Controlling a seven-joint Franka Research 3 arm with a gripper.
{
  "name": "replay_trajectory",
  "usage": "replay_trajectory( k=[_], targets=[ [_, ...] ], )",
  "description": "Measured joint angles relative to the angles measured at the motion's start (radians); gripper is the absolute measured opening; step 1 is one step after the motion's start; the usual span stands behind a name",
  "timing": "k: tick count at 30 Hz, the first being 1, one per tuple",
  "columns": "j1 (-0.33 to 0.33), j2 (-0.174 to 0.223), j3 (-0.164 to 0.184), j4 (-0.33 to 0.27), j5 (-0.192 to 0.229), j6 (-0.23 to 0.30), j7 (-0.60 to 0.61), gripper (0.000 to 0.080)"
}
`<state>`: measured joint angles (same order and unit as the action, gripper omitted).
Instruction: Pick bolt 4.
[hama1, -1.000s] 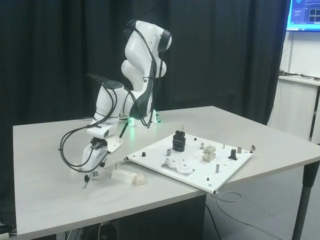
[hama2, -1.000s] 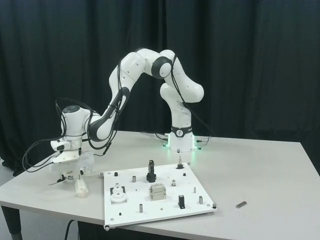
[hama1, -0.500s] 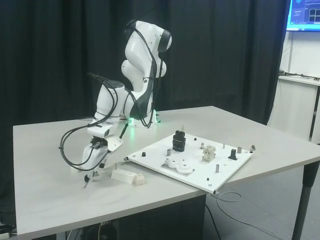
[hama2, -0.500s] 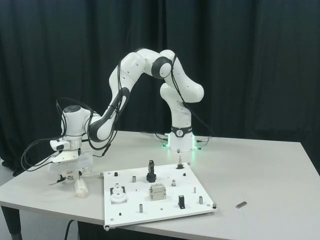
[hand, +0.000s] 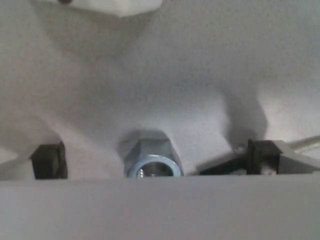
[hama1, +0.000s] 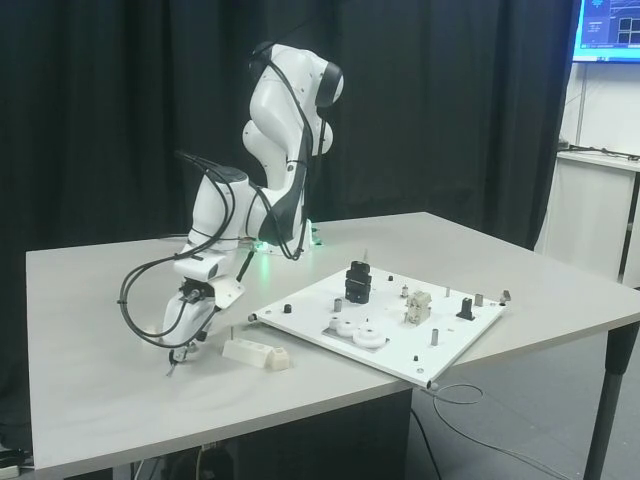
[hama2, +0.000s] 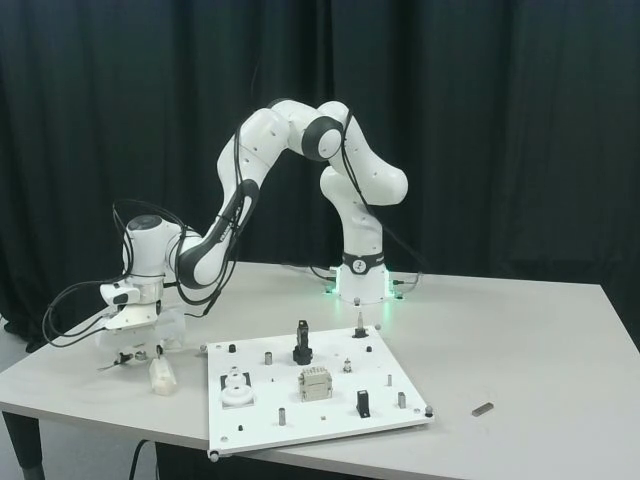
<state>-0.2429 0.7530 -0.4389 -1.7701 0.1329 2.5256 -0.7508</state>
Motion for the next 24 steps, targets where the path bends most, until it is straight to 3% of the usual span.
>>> replay_trajectory(
  k=[10, 11, 20, 21, 24],
  targets=[
    [-0.001, 0.004, 0.002, 0.005, 0.000, 0.004, -0.008, 0.0800],
    [-0.001, 0.006, 0.002, 0.006, 0.000, 0.004, -0.012, 0.0665],
    [-0.004, 0.016, 0.003, 0.024, 0.002, -0.006, -0.029, 0.0665],
    [-0.005, 0.018, 0.003, 0.026, 0.002, -0.008, -0.031, 0.0322],
    [-0.007, 0.020, 0.003, 0.032, 0.002, -0.015, -0.038, 0.0322]
  ],
)
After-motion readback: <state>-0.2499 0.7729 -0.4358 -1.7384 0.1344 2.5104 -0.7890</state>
